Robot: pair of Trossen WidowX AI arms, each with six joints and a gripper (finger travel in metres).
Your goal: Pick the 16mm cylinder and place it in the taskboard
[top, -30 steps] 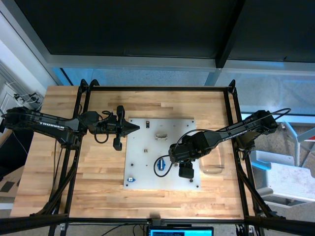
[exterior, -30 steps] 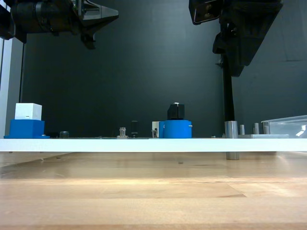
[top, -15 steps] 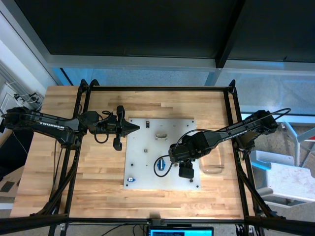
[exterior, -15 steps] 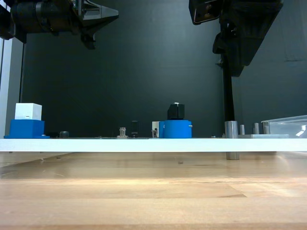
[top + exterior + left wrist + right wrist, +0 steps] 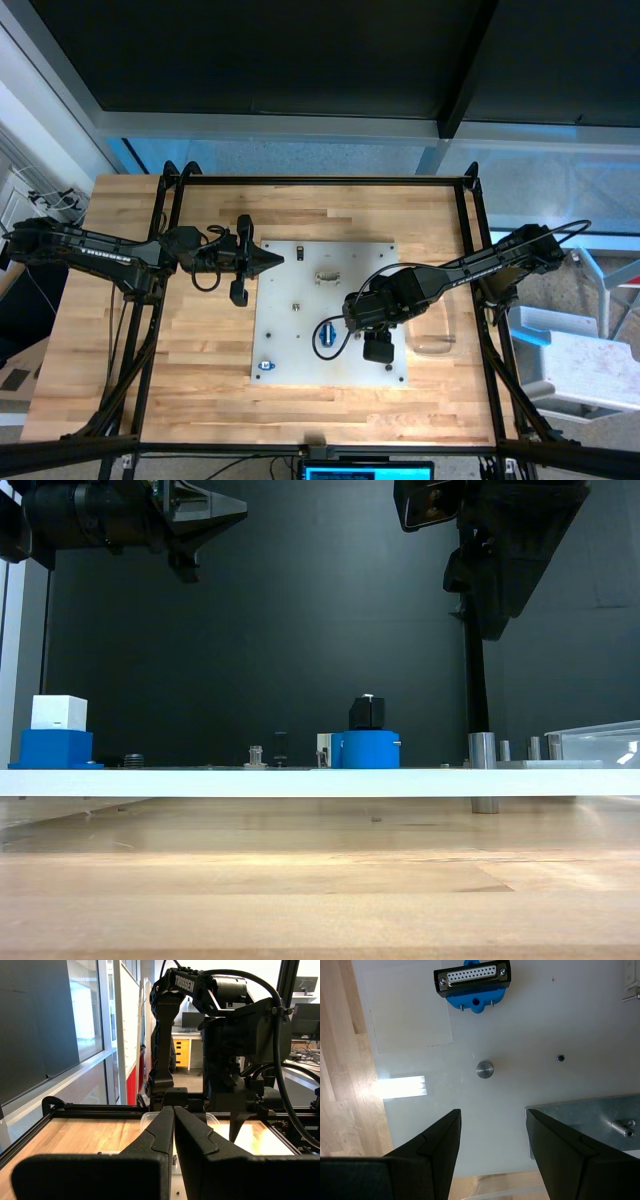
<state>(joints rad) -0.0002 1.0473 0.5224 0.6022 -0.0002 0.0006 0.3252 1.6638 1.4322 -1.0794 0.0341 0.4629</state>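
Note:
The 16mm cylinder (image 5: 484, 1069) is a small grey metal peg standing upright in the white taskboard (image 5: 530, 1015), its round top facing the right wrist camera. In the low view the cylinder (image 5: 483, 750) passes through the taskboard (image 5: 300, 782) and shows below it. My right gripper (image 5: 492, 1112) hangs open high above the peg, apart from it, with nothing between its fingers (image 5: 432, 1150). In the low view the right gripper (image 5: 490, 620) is well above the board. My left gripper (image 5: 275, 258) is shut and empty, hovering at the board's left edge.
A blue connector (image 5: 472, 982) sits just beyond the peg, and a grey metal block (image 5: 585, 1120) with small pins lies beside it. A clear plastic tray (image 5: 432, 335) stands right of the taskboard (image 5: 300, 350). A blue fitting with a white cube (image 5: 57, 735) stands at the board's left.

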